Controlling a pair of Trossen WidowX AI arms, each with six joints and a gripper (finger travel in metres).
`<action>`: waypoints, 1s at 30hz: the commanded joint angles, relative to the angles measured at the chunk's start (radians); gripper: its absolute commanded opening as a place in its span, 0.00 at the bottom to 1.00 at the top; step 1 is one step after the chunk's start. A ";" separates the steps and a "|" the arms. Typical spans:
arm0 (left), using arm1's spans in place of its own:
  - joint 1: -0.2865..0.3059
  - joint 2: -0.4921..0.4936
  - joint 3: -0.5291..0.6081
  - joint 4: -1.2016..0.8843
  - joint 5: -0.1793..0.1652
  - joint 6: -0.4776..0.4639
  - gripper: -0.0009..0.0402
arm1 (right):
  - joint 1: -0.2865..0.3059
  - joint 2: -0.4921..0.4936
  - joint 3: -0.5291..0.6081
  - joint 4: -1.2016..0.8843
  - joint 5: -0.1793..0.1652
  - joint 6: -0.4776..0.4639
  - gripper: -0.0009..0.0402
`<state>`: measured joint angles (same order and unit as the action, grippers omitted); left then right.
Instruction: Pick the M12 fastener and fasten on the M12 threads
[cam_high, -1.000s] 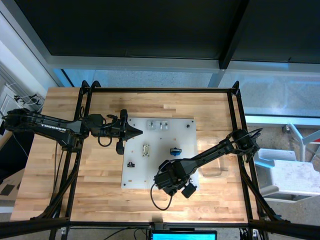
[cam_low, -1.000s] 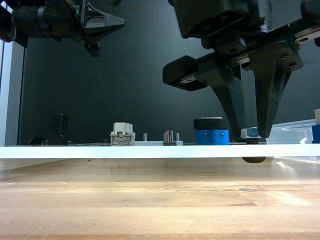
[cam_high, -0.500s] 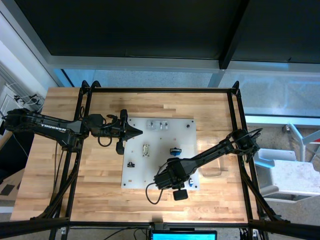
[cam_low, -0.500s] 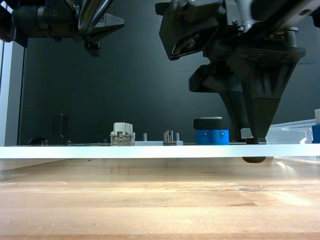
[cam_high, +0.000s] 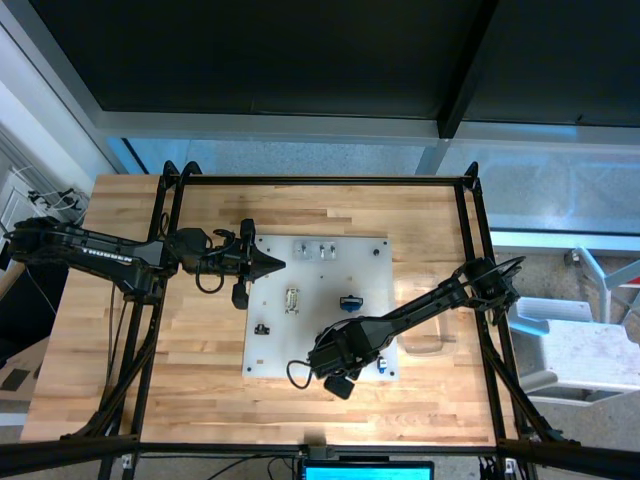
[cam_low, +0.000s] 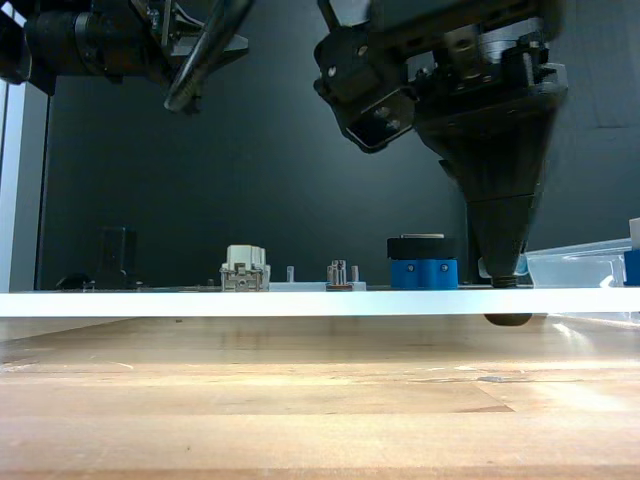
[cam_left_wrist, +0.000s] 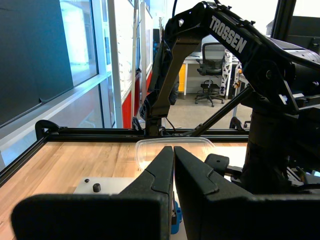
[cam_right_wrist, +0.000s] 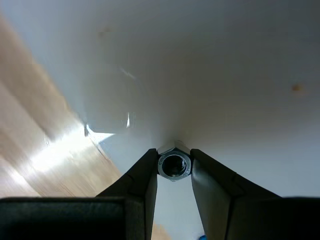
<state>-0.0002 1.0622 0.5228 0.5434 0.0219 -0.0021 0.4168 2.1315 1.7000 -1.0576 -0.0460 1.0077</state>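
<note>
The nut (cam_right_wrist: 174, 165) is pinched flat-to-flat by the right end effector (cam_right_wrist: 174, 169) in the right wrist view, its bore facing the camera and the white board (cam_right_wrist: 225, 75) behind it. The bore is dark, so I cannot tell whether the stud is inside it.

In the low view the right end effector points straight down, its tips reaching a dark stub, the stud (cam_low: 503, 284), at the board's near right, right of the blue fitting (cam_low: 422, 272). The fingers cover the nut here, so whether it is on its stud or only touching cannot be told.

In the high view the arm's body hides both nut and stud. The clear tray (cam_high: 425, 342) on the counter (cam_high: 200, 400) beside the board looks to hold no nut. The left end effector (cam_high: 268, 264) hangs over the board's far left edge.

The left wrist view shows its fingers closed together on nothing.

Risks, as I judge them: a tilted or off-centre nut would cross-thread or jam. The thin pinch could also let it slip and roll off.
</note>
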 joint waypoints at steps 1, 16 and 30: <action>0.000 0.000 0.000 0.000 0.000 0.000 0.02 | 0.000 0.000 0.000 0.001 0.000 0.133 0.11; 0.000 0.000 0.000 0.000 0.000 0.000 0.02 | 0.000 0.000 0.000 0.002 0.000 0.648 0.11; 0.000 0.000 0.000 0.000 0.000 0.000 0.02 | 0.001 0.000 0.000 0.002 0.000 1.154 0.11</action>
<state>-0.0002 1.0622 0.5224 0.5438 0.0216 -0.0017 0.4175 2.1315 1.7000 -1.0565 -0.0460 2.1189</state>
